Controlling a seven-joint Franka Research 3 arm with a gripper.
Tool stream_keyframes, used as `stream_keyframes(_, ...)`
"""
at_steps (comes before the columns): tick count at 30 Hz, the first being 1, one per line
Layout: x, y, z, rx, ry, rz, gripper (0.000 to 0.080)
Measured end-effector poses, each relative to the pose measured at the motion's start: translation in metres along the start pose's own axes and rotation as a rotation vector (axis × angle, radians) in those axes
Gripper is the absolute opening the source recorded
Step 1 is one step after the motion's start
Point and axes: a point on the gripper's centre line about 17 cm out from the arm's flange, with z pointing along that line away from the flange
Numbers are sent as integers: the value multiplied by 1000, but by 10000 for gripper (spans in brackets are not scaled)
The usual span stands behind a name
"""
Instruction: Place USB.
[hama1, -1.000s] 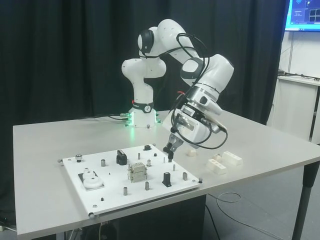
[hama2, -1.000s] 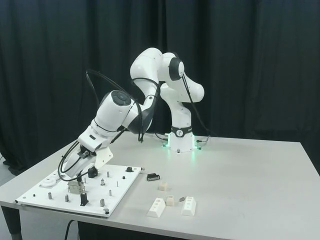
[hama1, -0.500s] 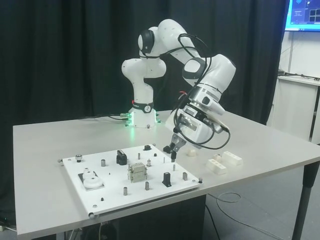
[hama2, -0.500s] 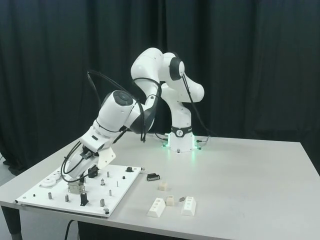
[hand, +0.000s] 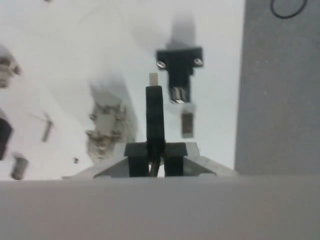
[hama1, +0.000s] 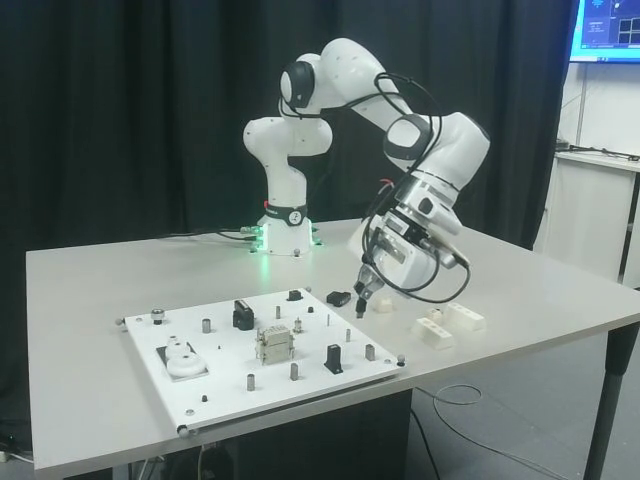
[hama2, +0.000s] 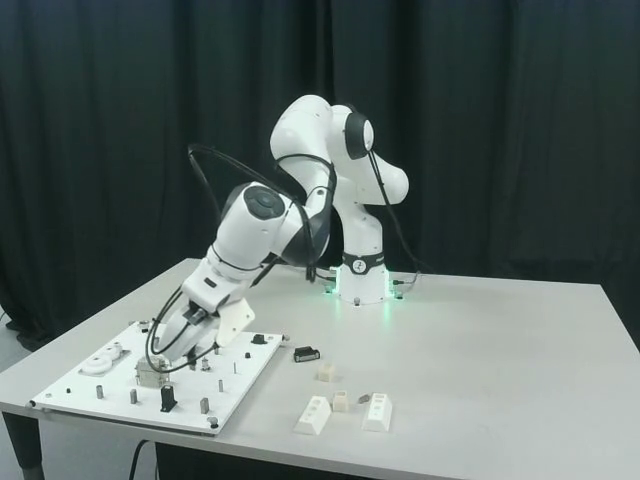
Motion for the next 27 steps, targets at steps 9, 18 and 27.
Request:
stream_keyframes(9,25,-24,-7,73,-1,42,60)
stream_keyframes(18,48,-45,-7,126,0,106,60)
stream_keyframes(27,68,-66,-1,155,-8,145,60)
